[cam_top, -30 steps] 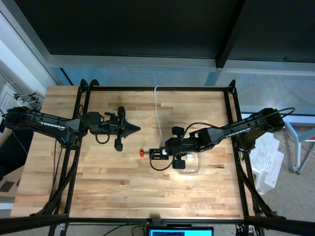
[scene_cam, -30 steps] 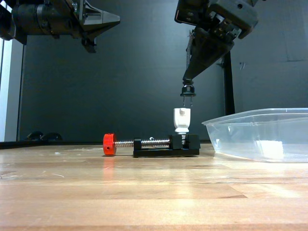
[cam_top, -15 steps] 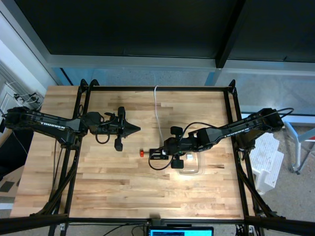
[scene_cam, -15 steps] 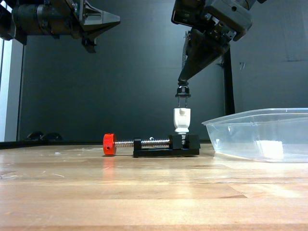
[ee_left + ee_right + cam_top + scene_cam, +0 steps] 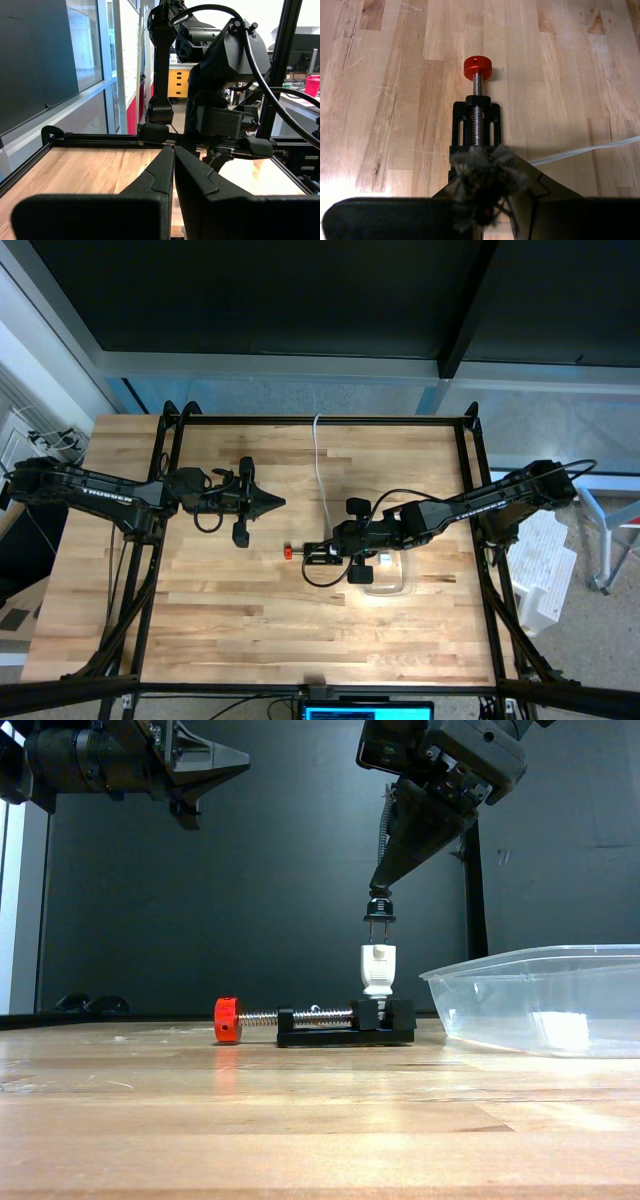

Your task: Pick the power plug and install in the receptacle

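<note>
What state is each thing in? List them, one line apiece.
power plug: held by the right hand, prongs down, not yet inserted.
receptacle: upright in the vise, nothing plugged in.
vise: closed on the receptacle's base.
right hand: shut on the power plug, directly above the receptacle.
left hand: shut, empty, raised at the left.
clear tray: open, holding a white cube.

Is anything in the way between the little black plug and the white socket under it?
No, nothing visible. The right claw holds the plug just above the socket, with only air between them. The left claw hangs shut, high up at the left, well away.
</note>
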Robot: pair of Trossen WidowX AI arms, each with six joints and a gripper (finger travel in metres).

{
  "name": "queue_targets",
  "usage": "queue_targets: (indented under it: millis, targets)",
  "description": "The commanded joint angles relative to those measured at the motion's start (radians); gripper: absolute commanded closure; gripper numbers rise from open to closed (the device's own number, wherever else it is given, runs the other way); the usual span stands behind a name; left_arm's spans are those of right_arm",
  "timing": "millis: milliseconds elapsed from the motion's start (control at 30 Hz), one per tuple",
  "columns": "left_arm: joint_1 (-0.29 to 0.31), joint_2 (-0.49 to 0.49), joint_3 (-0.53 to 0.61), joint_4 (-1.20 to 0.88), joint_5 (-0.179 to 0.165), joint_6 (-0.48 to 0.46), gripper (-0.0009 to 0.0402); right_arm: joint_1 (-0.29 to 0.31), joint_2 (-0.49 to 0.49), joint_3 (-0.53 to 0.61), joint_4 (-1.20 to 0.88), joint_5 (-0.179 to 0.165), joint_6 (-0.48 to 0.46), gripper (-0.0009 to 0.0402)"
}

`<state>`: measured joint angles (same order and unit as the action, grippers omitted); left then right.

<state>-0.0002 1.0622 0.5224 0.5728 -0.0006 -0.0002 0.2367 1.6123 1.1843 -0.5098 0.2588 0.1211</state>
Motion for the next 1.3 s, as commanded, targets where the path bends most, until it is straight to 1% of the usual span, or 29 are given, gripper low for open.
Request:
queue_targets:
  millis: [33,733,1300]
  targets:
    - [0.0,0.0,0.0,0.0,0.0,0.0,0.0393,0.0,0.0,-0.005,0.0,0.001,0.001,0.0393]
    - [0.0,0.0,0.0,0.0,0.0,0.0,0.0393,0.0,0.028,-0.007,0.021,0.0,0.001,0.0393]
    - [0.0,0.0,0.0,0.0,0.0,0.0,0.0393,0.0,0.028,-0.084,0.086,0.0,0.001,0.0393]
